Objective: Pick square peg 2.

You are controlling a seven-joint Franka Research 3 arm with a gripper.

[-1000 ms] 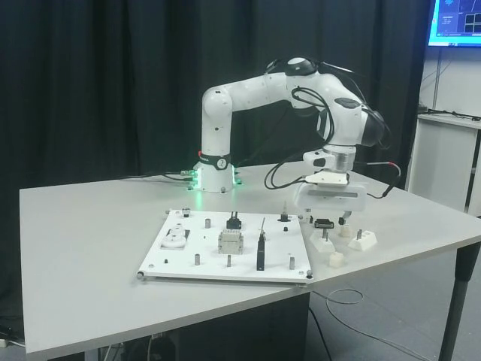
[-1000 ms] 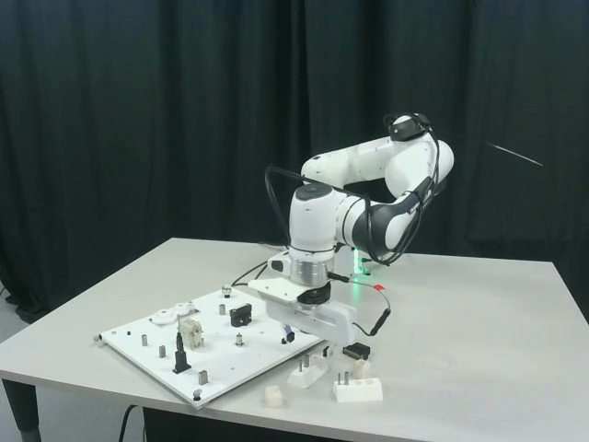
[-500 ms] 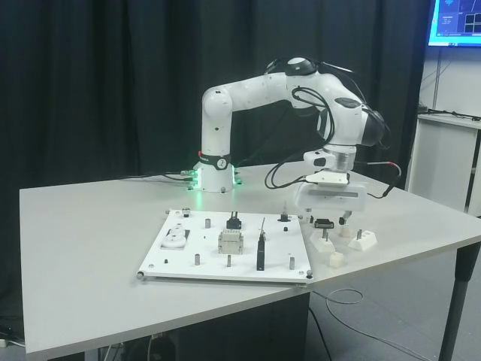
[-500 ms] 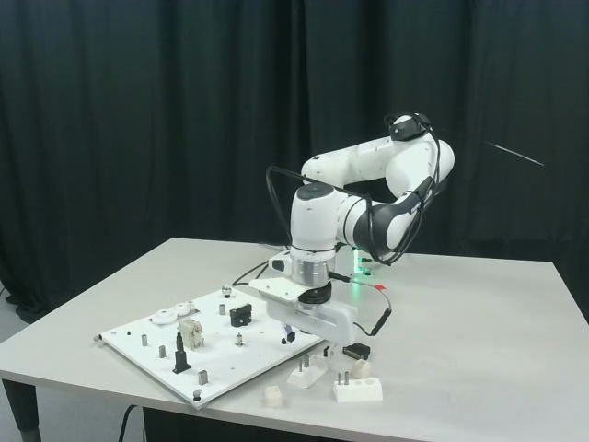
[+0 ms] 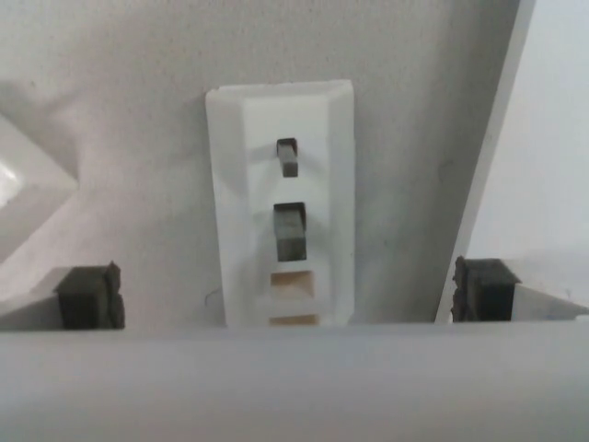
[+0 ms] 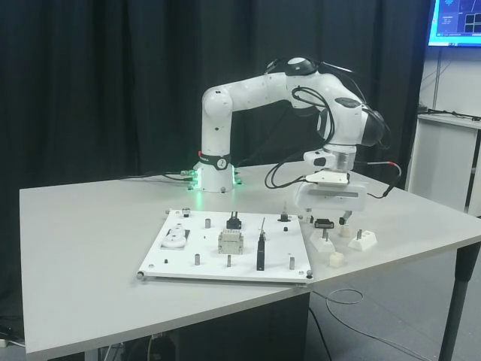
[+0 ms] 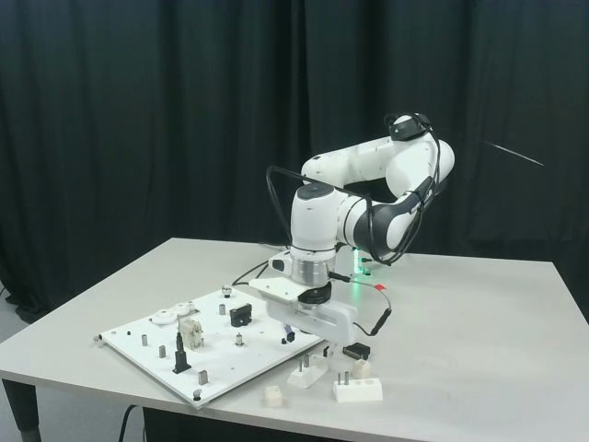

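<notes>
2 pegs (image 5: 290, 232) upright in white holder (image 5: 237, 212); my fingers (image 5: 88, 296) spread, straddling it from above; bench (image 5: 120, 138) beneath.

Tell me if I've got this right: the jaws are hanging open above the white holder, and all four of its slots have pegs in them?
Not quite. The wrist view shows the white holder with only two pegs standing in it; the other two slots are empty. The rest holds: the gripper hangs above the holder with its jaws open.
</notes>
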